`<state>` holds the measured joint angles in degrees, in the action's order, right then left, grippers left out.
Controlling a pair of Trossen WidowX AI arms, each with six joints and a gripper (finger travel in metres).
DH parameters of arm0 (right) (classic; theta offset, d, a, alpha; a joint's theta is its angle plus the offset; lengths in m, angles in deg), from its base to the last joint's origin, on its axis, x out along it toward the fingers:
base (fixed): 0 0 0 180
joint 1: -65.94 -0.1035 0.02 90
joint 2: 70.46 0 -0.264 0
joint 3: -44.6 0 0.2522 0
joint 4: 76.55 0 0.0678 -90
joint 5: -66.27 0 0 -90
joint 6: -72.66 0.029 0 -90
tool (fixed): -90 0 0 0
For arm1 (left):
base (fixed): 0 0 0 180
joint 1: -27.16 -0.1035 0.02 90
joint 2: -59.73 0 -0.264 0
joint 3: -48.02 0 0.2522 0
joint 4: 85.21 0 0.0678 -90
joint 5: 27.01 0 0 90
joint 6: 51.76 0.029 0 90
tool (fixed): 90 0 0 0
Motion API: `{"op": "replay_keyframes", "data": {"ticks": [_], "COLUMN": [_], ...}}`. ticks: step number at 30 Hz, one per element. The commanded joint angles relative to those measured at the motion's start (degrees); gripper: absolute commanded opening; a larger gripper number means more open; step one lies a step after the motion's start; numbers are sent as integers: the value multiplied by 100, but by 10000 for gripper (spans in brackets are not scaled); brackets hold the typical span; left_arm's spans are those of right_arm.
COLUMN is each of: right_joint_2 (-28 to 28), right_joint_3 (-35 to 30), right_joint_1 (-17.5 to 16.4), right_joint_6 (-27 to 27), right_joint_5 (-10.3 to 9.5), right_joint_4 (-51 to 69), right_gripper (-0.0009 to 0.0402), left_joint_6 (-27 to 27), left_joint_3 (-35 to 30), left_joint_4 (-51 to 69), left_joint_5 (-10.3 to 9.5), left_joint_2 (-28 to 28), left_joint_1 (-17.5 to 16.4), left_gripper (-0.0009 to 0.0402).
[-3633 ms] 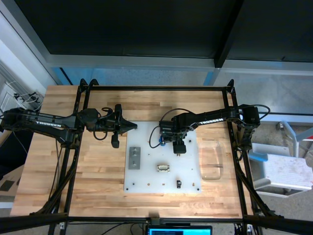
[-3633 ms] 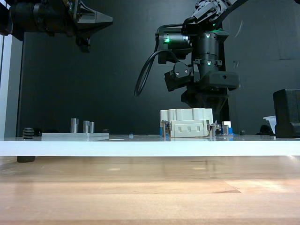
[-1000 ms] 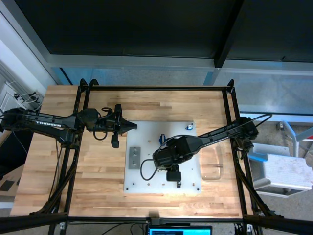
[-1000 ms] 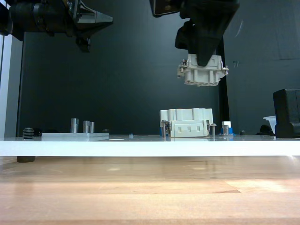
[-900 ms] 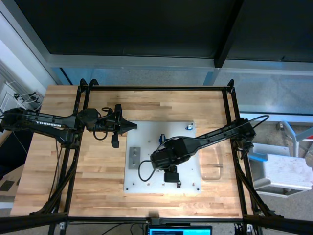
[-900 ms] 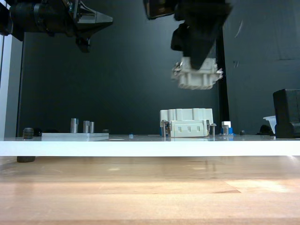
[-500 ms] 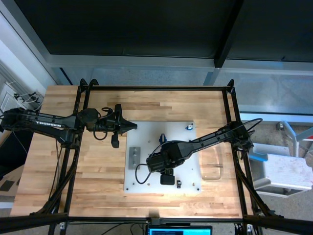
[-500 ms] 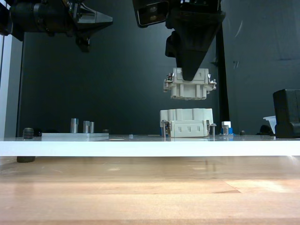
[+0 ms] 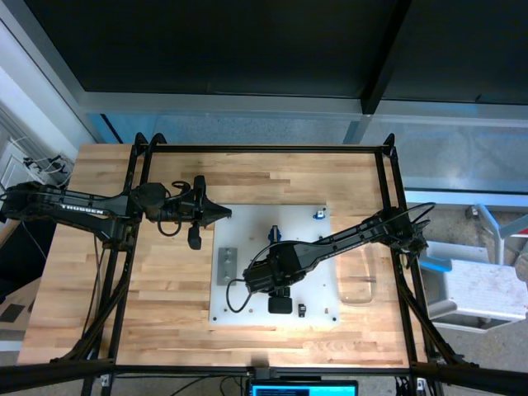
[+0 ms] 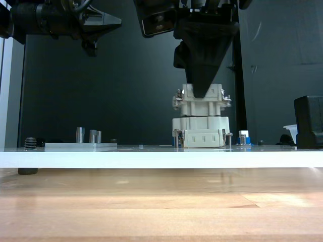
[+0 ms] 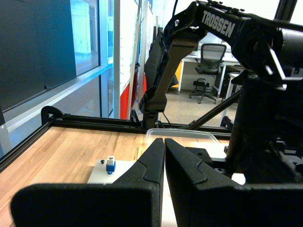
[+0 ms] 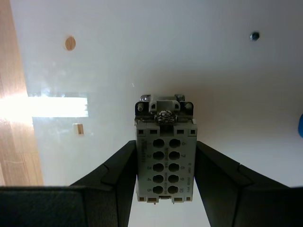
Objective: Pick the HAN10E connector and install in the HAN10E hub
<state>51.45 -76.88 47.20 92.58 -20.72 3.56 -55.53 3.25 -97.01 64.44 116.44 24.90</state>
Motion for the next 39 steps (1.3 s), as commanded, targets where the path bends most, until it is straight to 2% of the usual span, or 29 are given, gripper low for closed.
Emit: {"op": "replay_keyframes", "data": {"ticks": [1,21,33,39], "right_joint_2": [39,39,48,44], "right_joint_3": [35,59,719,719], "right_joint_1": [11,61,59,59], "right_joint_6": [-90,-188,-111,-116], "right_joint_5": [-7,44,-13,-9], "right_joint_4": [7,-61,-625,-691], "right_gripper": [20,20,20,20], "left_joint_6": [0,0,0,0], "left_joint_3": [0,0,0,0], "left_joint_4": [-28,0,0,0], "left_joint_5": [2,2,2,2], "left_joint_2": [0,2,2,2], "left_joint_1": [0,0,-2,0], "left_gripper": [0,0,0,0]}}
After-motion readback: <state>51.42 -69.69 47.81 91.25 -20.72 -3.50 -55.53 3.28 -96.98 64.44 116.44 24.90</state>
